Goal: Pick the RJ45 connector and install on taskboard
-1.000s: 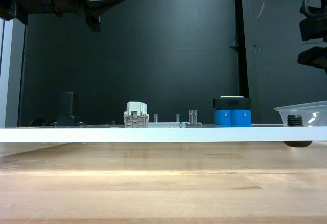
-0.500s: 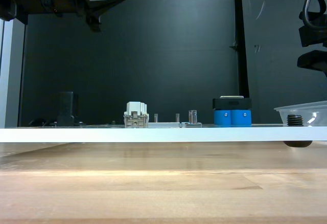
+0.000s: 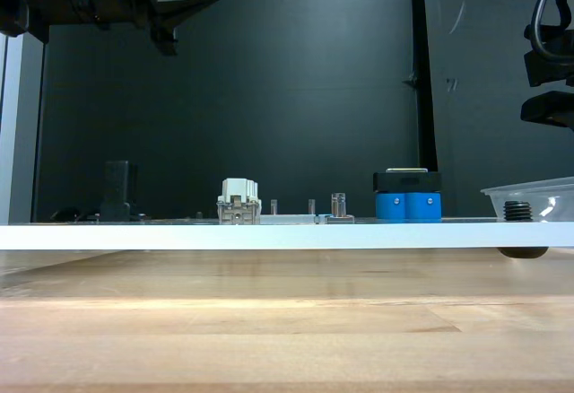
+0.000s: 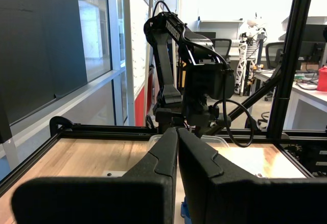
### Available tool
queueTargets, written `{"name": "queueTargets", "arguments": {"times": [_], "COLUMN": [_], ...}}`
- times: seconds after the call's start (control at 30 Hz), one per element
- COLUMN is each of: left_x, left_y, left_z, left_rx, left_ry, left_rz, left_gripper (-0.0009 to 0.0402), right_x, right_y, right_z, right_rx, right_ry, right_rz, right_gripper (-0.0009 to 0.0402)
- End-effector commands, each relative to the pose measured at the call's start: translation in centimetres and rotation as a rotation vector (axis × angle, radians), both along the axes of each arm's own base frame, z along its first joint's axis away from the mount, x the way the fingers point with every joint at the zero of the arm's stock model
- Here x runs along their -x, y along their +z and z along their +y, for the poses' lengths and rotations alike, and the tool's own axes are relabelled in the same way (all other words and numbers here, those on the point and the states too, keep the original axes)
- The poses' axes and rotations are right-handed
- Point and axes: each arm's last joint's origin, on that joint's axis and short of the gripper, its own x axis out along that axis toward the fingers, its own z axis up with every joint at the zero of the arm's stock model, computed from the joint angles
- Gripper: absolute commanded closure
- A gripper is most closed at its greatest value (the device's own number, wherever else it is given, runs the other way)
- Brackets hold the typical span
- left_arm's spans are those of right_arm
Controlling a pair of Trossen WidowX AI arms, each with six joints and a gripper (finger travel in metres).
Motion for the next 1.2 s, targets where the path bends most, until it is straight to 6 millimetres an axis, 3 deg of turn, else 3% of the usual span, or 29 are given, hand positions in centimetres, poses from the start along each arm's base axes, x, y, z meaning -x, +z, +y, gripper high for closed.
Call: {"name": "queueTargets", "arguments": {"times": [0.03, 0.37, 0.7, 1.2], "left_x": [0.0, 0.0, 0.0, 0.0], "left_y": [0.0, 0.0, 0.0, 0.0], "left_z": [0.0, 0.0, 0.0, 0.0], "left_rx": [0.0, 0.0, 0.0, 0.0], "left_ry": [0.0, 0.0, 0.0, 0.0], "left_rz": [0.0, 0.0, 0.0, 0.0], "left_gripper": [0.0393, 0.0393, 0.0393, 0.0393], "right_x": [0.0, 0.2, 0.3, 0.1], "right_y": [0.1, 0.3, 1.3, 6.2], "right_z": [0.0, -0.1, -0.1, 0.0], "right_rx": [-0.001, -0.005, -0.008, -0.032], "right_ry": [0.0, 0.001, 0.0, -0.006], "right_rz": [-0.002, -0.008, -0.011, -0.032], "right_gripper": [0.0316, 0.0396, 0.0392, 0.0393]}}
